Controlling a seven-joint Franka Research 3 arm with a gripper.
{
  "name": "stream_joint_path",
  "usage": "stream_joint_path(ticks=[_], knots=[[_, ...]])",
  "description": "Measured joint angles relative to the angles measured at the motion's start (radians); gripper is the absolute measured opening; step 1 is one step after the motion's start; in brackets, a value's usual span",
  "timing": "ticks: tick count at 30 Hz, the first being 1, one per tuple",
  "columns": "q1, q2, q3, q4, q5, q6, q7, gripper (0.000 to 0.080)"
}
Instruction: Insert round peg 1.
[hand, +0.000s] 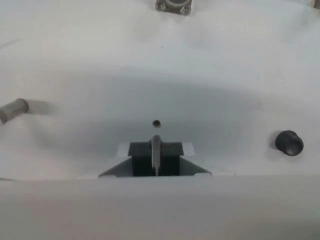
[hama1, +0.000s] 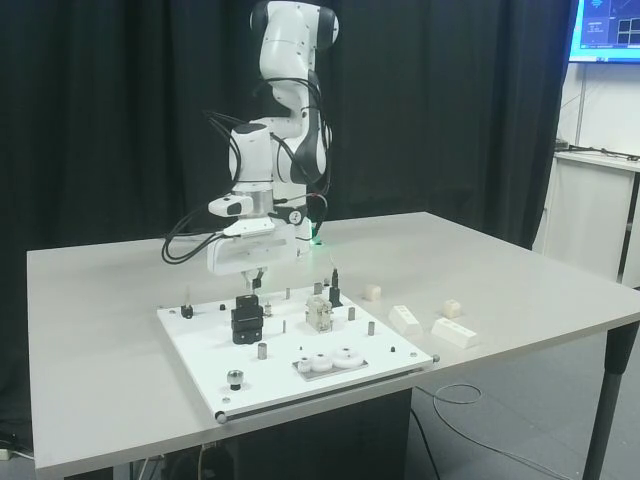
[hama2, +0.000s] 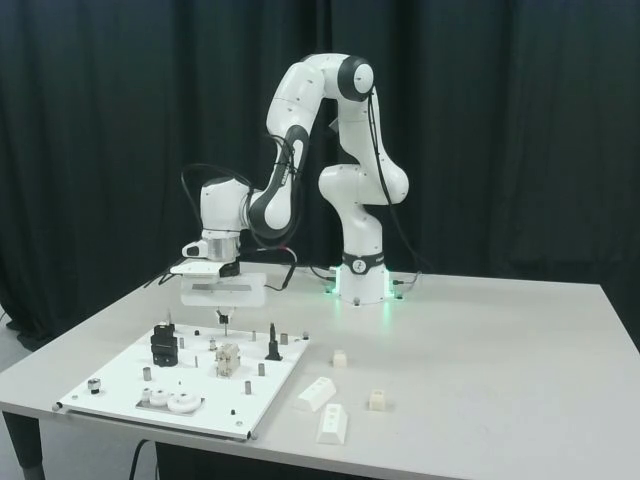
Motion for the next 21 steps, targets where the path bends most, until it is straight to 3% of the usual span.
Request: stream_joint_path(ticks=[11,21], knots=[[0.000,0.005,0.017,0.000,0.034,0.019,0.000,0.0031],[0.000,0.011,0.026,0.000,0.034,0.054,-0.001,0.0031]])
